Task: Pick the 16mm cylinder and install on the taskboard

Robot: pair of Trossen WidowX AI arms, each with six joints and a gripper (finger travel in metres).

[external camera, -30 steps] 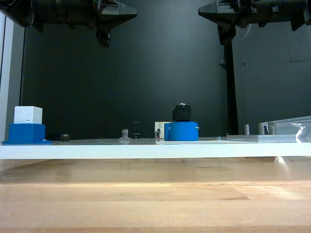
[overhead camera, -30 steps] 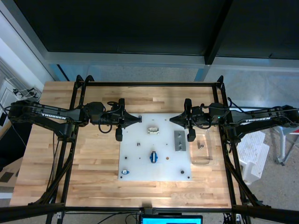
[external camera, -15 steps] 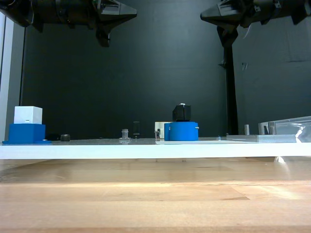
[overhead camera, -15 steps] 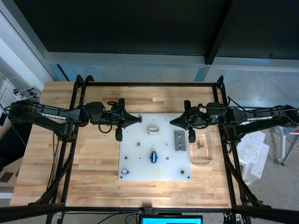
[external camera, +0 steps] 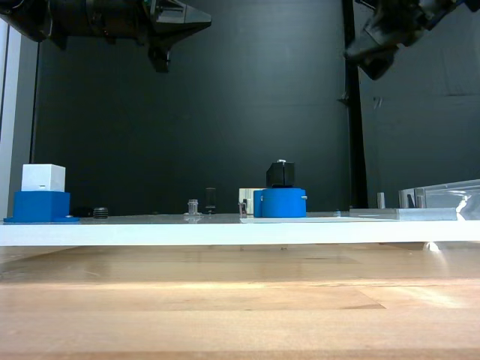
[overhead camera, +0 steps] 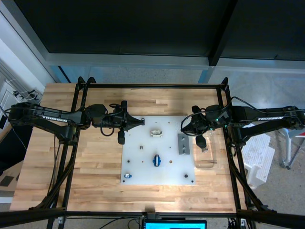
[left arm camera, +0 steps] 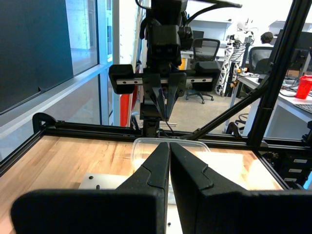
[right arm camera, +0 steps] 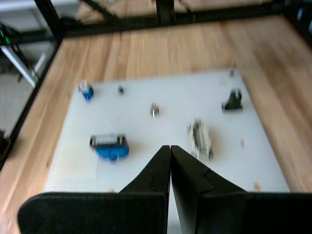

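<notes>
The taskboard (overhead camera: 143, 164) is a white square plate at the table's middle, also seen in the right wrist view (right arm camera: 161, 92). The 16mm cylinder (overhead camera: 204, 149) is a tiny silver-grey peg lying in the clear tray (overhead camera: 212, 160) right of the board. My right gripper (overhead camera: 183, 128) hangs high over the board's right rear, pitched downward, fingers shut on nothing (right arm camera: 170, 147). It is left of and well above the peg. My left gripper (overhead camera: 142, 122) hovers high over the board's left rear edge, shut and empty (left arm camera: 169, 145).
On the board stand a grey metal block (overhead camera: 183, 143), a beige connector (overhead camera: 156, 132), a blue part (overhead camera: 156, 161) and a small blue connector (overhead camera: 127, 176). A black frame (overhead camera: 152, 86) rings the table. In the low view both grippers (external camera: 206, 16) (external camera: 351, 54) are far above the board.
The right gripper has tipped its nose downward and drawn back to the right, toward the tray. The left arm has not moved.
</notes>
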